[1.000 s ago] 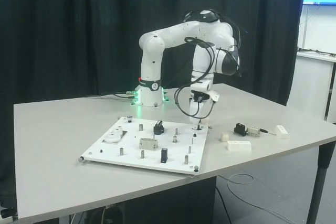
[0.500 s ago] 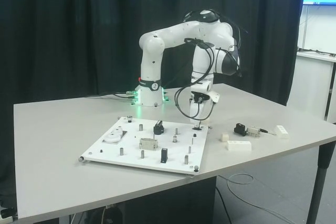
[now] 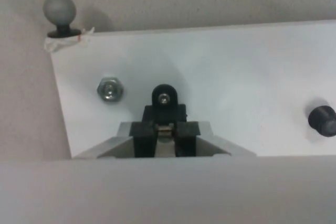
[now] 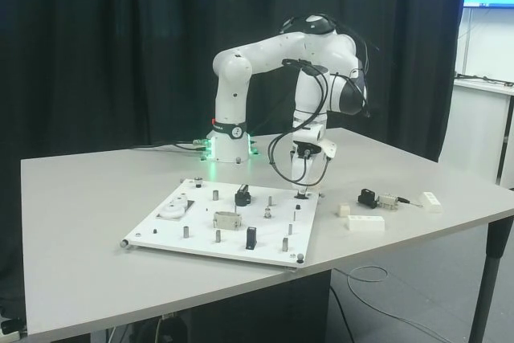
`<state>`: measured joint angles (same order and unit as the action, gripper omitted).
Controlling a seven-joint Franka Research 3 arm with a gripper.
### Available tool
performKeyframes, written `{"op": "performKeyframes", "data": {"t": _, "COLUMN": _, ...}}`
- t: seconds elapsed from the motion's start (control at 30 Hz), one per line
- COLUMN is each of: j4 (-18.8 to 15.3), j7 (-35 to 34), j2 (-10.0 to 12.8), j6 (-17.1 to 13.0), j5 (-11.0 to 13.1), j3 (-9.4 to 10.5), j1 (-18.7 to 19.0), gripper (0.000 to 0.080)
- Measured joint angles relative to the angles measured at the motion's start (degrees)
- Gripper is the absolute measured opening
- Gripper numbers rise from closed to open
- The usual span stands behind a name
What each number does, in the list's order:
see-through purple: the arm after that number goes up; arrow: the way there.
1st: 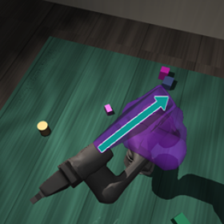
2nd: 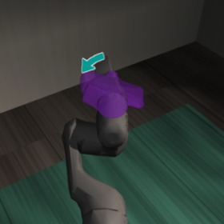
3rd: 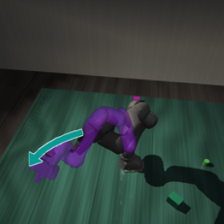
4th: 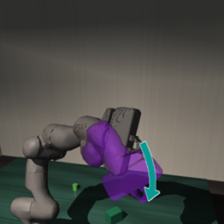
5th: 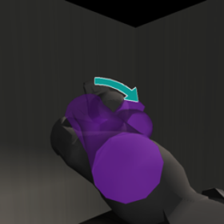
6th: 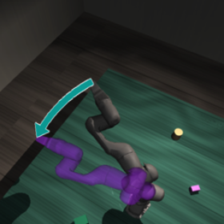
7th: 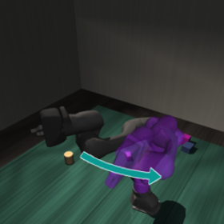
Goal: Remove Ethernet.
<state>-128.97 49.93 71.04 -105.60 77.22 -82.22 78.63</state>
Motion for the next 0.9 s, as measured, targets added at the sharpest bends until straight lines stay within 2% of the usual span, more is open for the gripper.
{"op": "performKeyframes", "data": {"t": 0.43, "j4": 0.00, "j7": 0.41, "j2": 0.06, "j6": -0.01, "j5": -0.52, "j3": -0.42, "j1": 0.30, "gripper": 0.0080}}
{"op": "performKeyframes", "data": {"t": 0.9, "j4": -0.01, "j7": -0.90, "j2": 0.04, "j6": 4.16, "j5": -4.50, "j3": -5.77, "j1": 3.43, "gripper": 0.0078}}
